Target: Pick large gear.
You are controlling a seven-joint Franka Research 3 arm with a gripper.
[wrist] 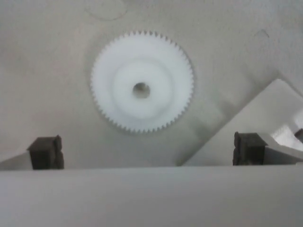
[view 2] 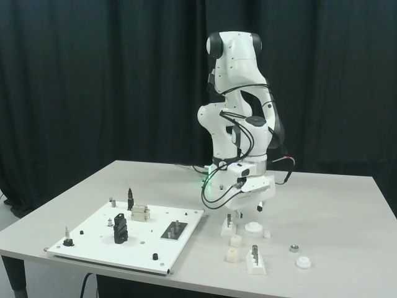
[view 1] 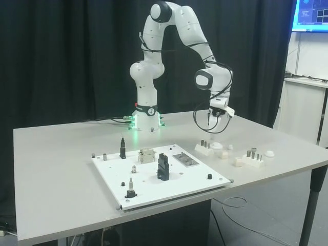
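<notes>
- Wrist view: the large gear (wrist: 142, 88) lies flat on the grey desk (wrist: 47, 71), white, toothed all round, with a raised hub and a small centre hole. The claw (wrist: 147, 150) is spread wide and grips nothing; its two black fingertips (wrist: 46, 152) stand well apart with bare desk between them. The gear sits clear of both tips, touching neither. A white block (wrist: 265, 118) juts in just beside one fingertip.
- First room view: the white arm (view 1: 177, 31) reaches out from its base and hangs the claw (view 1: 215, 117) above the desk (view 1: 56, 164). The large gear (view 1: 217, 146) lies below it, at about 3 o'clock from the white board (view 1: 159, 177). Small white holders (view 1: 251, 160) sit near the gear, toward the desk's edge. Black and grey parts stand on the board.
- Second room view: the claw (view 2: 248, 202) hovers just above the desk (view 2: 335, 205). The large gear (view 2: 252, 227) rests flat beneath it, at 3 o'clock from the board (view 2: 93, 239). A white peg holder (view 2: 228, 226) stands just beside the gear; more small white pieces (view 2: 303, 262) lie nearer the desk's front edge.
</notes>
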